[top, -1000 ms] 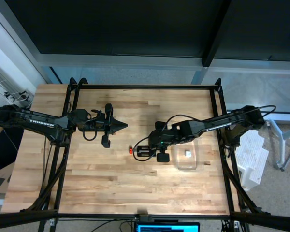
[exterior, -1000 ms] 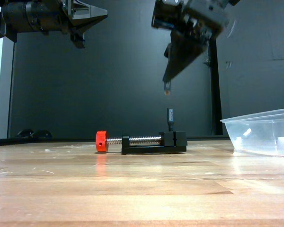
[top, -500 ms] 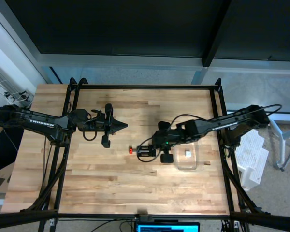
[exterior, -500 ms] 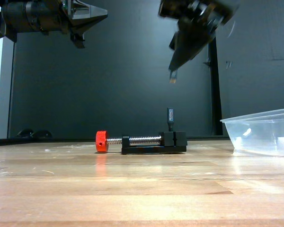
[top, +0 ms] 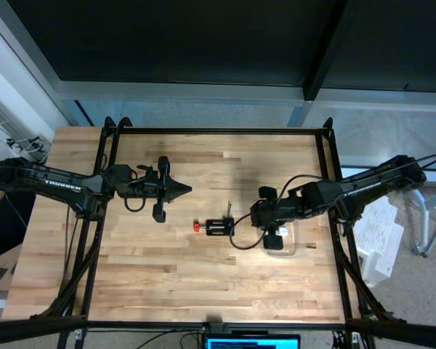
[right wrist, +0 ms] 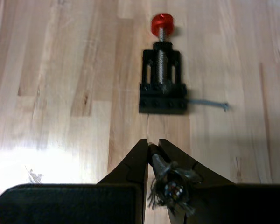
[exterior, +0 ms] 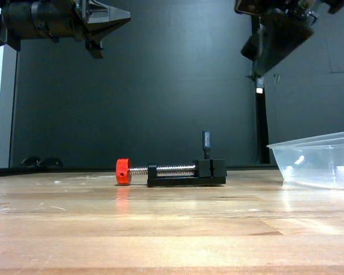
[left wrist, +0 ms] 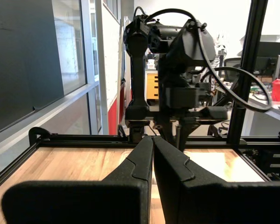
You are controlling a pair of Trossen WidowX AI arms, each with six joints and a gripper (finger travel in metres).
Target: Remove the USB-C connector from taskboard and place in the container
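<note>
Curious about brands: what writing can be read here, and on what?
"TROSSEN": white letters, barely legible, on the left arm, whose left gripper hangs shut over the table.
Upright grey pin on the taskboard: marking too blurred to read.
No text on the right gripper, shut on the USB-C connector, raised between taskboard and container.

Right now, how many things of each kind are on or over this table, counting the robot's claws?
taskboard: 1
USB-C connector: 1
container: 1
white cube: 1, in the container
upright grey pin: 1, on the taskboard
grippers: 2 (left gripper shut, parked high at the left; right gripper high by the container, holding the USB-C connector)
Total: 7
</note>
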